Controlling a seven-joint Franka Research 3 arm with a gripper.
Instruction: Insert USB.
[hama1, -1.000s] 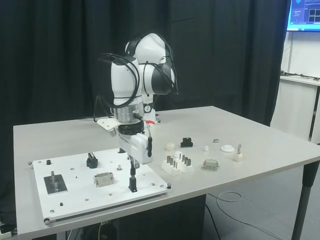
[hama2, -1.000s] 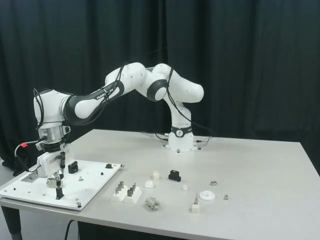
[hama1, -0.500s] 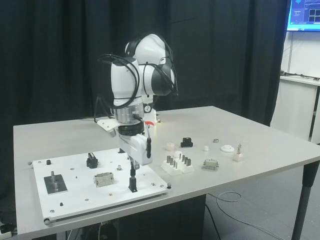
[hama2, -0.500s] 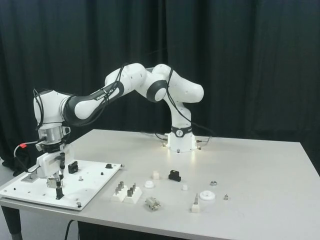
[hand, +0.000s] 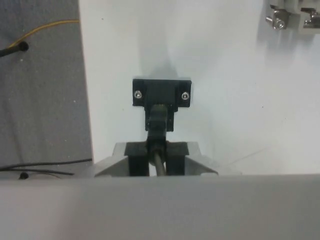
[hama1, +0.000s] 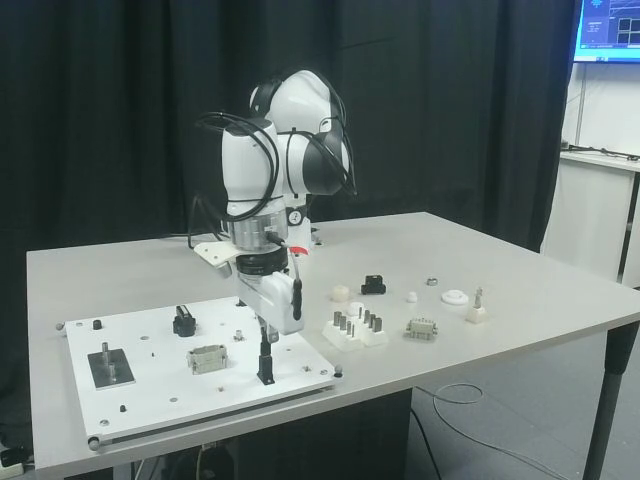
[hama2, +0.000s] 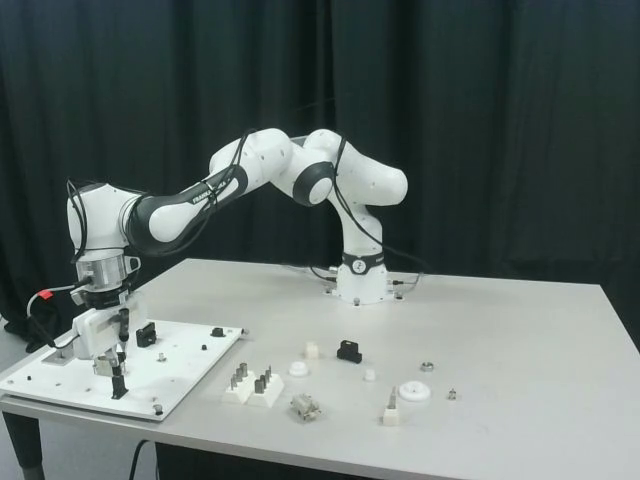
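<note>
Over white board (hama1: 150, 395), near its front edge: gripper (hand: 156, 159) pinching black plug (hand: 156, 122) upright, directly above black socket block (hand: 161, 93); held vertical presumably to line up with the slot. From wrist view, plug tip at or just inside socket mouth, depth of seating not discernible; plug slim, dark, with stiff cable stub rising between fingers (hand: 134, 161). Spare connectors (hama1: 354, 328) at 3 o'clock on grey table (hama1: 520, 290), untouched.

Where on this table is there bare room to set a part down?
The grey table is bare on the side beyond the small white disc. The white board and the pin blocks beside it are crowded.
</note>
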